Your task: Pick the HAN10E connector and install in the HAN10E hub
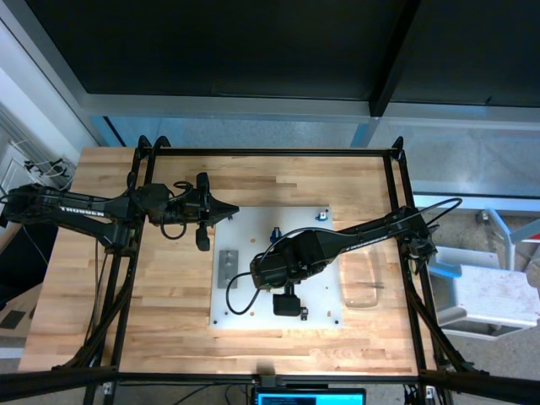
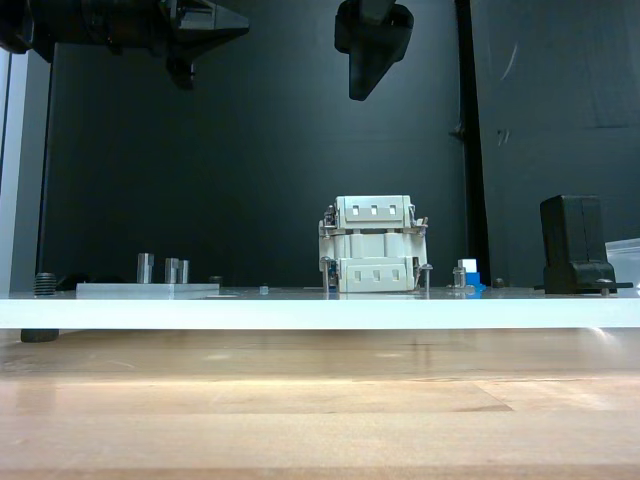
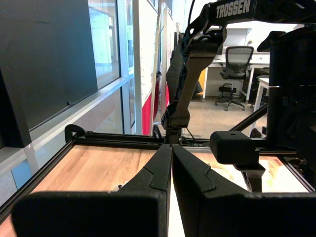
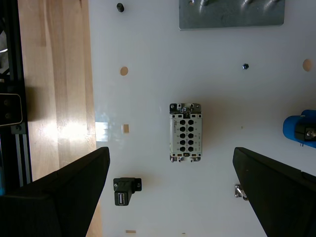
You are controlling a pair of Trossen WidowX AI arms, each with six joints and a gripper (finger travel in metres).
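Observation:
In the low view, the pale grey HAN10E connector (image 2: 373, 212) stands upright, stacked on the beige-grey HAN10E hub (image 2: 378, 272) at the middle of the white board. The right wrist view looks straight down on the HAN10E connector (image 4: 185, 132), showing two rows of dark pin holes and metal ends. My right gripper (image 4: 171, 170) hangs open well above it, its fingers (image 4: 64, 197) spread wide and holding nothing; it is also seen as the right gripper (image 2: 365, 70). In the high view, the right gripper (image 1: 288, 304) and its arm hide the connector. My left gripper (image 1: 232, 211) is shut and empty, high over the table's left.
The white board (image 1: 321, 228) carries a grey metal plate with pegs (image 1: 229, 268), a blue plug (image 4: 301, 129), a small black socket (image 4: 127, 190) and a black block (image 2: 575, 245). A clear plastic tray (image 1: 367, 283) lies right of the board. A black frame rims the table.

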